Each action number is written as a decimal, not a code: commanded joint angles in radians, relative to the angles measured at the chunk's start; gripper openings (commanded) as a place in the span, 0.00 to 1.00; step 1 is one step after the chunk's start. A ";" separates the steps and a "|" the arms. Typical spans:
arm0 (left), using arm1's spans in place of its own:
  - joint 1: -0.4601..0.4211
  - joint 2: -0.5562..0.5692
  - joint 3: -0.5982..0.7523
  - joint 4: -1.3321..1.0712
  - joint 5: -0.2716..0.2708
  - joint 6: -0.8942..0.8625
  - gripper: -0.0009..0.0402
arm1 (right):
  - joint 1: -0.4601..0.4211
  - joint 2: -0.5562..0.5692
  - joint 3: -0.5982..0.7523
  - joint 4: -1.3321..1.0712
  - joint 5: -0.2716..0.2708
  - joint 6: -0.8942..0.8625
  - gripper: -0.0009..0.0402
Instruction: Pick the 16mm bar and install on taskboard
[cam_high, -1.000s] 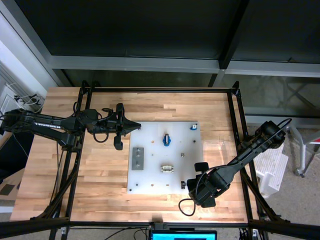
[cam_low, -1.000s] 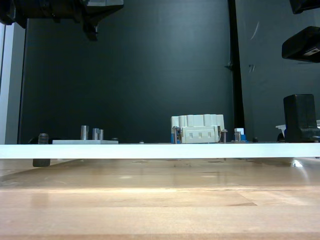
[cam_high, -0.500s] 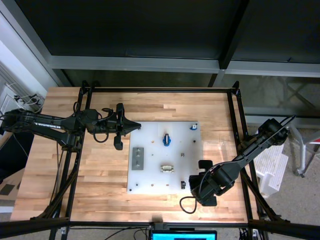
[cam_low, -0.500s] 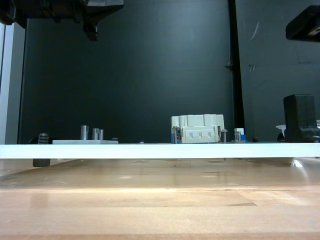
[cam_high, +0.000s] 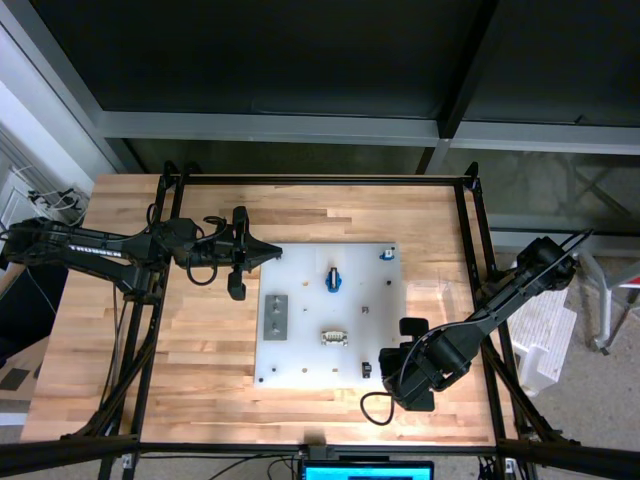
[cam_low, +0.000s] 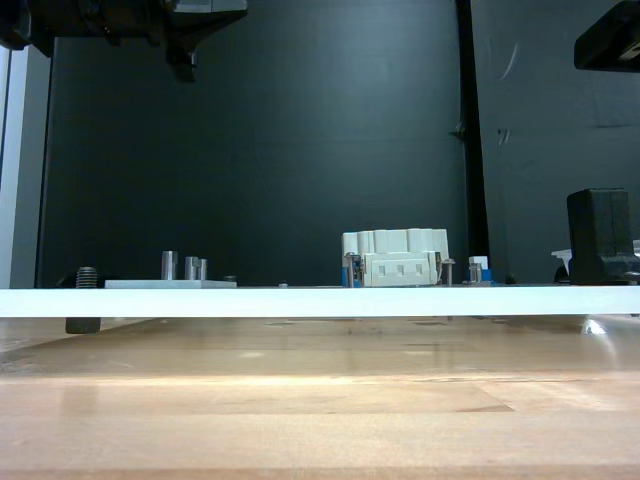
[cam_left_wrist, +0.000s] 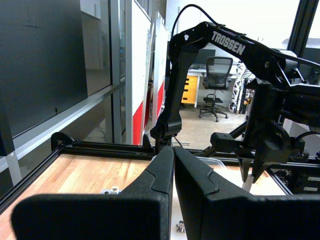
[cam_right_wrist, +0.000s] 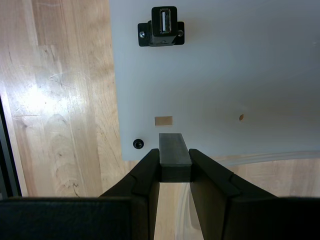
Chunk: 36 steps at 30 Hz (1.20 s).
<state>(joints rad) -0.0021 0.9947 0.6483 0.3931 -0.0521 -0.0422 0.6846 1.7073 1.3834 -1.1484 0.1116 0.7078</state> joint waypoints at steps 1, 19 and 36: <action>0.000 0.000 0.000 0.000 0.000 0.000 0.02 | 0.000 0.002 -0.002 0.001 0.004 0.000 0.04; 0.000 0.000 0.000 0.000 0.000 0.000 0.02 | 0.001 0.052 -0.014 0.037 0.022 -0.009 0.04; 0.000 0.000 0.000 0.000 0.000 0.000 0.02 | 0.003 0.055 -0.040 0.069 0.016 -0.018 0.04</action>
